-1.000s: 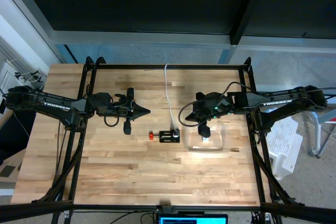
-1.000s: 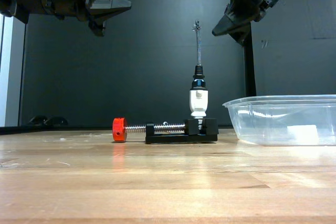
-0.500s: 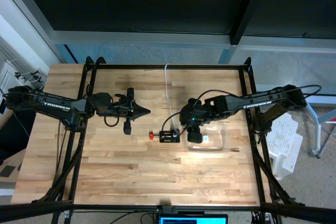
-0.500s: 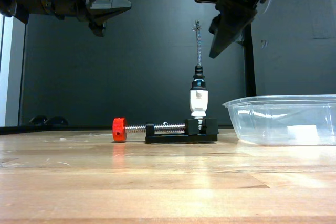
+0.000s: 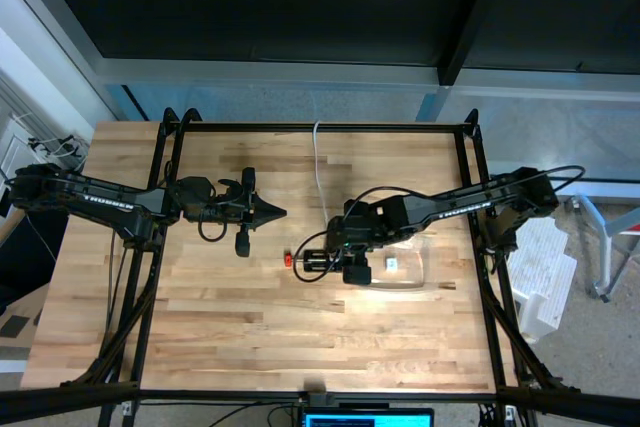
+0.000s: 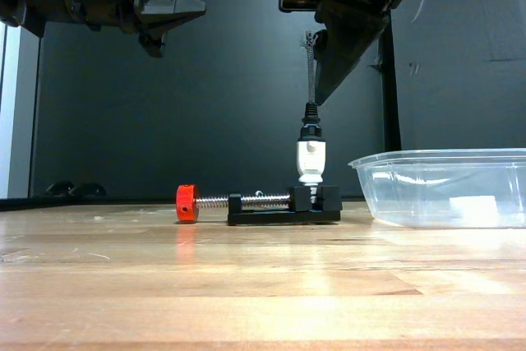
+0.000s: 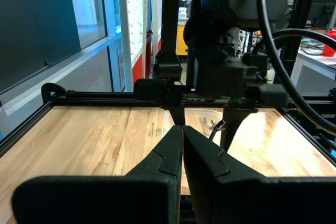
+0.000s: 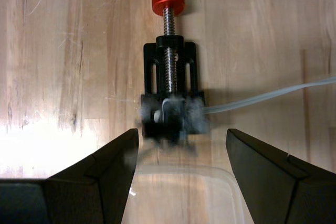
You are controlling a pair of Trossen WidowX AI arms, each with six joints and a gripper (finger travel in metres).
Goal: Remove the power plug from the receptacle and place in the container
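Right gripper [image 8: 181, 135] spread wide above receptacle [image 8: 169, 93], container [image 6: 362, 163] rim near — left gripper [image 5: 280, 213] closed, aloft

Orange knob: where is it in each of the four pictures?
High view: orange knob at centre, left of the receptacle under the right gripper.
Low view: orange knob left of centre, low down.
Left wrist view: not in it; left gripper, shut, hangs far left of it.
Right wrist view: orange knob beyond the open right gripper.
Shared landmark: the container.
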